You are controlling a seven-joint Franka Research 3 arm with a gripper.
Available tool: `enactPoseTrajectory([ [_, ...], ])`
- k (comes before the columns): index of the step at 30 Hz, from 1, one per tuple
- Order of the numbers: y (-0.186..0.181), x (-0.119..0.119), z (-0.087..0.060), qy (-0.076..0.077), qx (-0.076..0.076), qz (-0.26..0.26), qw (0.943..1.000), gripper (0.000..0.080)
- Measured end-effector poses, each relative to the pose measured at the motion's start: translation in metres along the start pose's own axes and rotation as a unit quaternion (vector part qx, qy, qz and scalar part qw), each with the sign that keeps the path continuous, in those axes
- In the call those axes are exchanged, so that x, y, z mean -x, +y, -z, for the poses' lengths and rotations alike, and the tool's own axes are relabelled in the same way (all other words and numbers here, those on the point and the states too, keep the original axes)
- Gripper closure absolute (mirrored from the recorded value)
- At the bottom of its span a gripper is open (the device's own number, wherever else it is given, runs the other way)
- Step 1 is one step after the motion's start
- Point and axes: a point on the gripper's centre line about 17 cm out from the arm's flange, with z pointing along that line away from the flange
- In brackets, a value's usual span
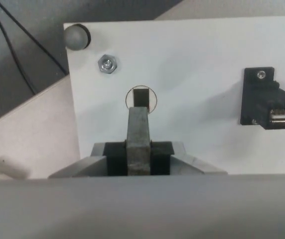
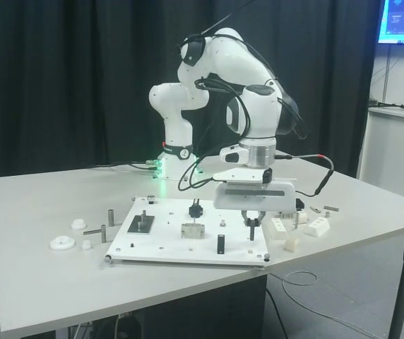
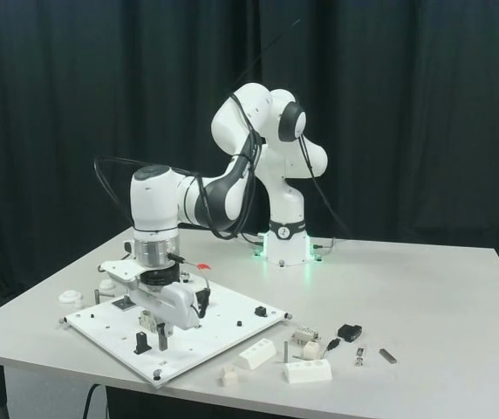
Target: Place square peg 4.
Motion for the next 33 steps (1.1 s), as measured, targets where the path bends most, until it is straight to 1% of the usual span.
enactPoseTrajectory([
  [5,-0.005,0.005,-0.001,-0.004,0.001,0.004,1.0000,0.0708],
  [11,-0.019,0.022,-0.002,-0.020,0.003,0.015,0.9997,0.0708],
  [15,-0.033,0.039,-0.002,-0.034,0.004,0.021,0.9992,0.0708],
  [19,-0.050,0.058,0.001,-0.043,0.005,0.020,0.9989,0.0708],
  [28,-0.093,0.107,0.005,-0.056,0.007,0.020,0.9982,0.0708],
  [33,-0.118,0.131,0.007,-0.057,0.008,0.024,0.9980,0.0708],
])
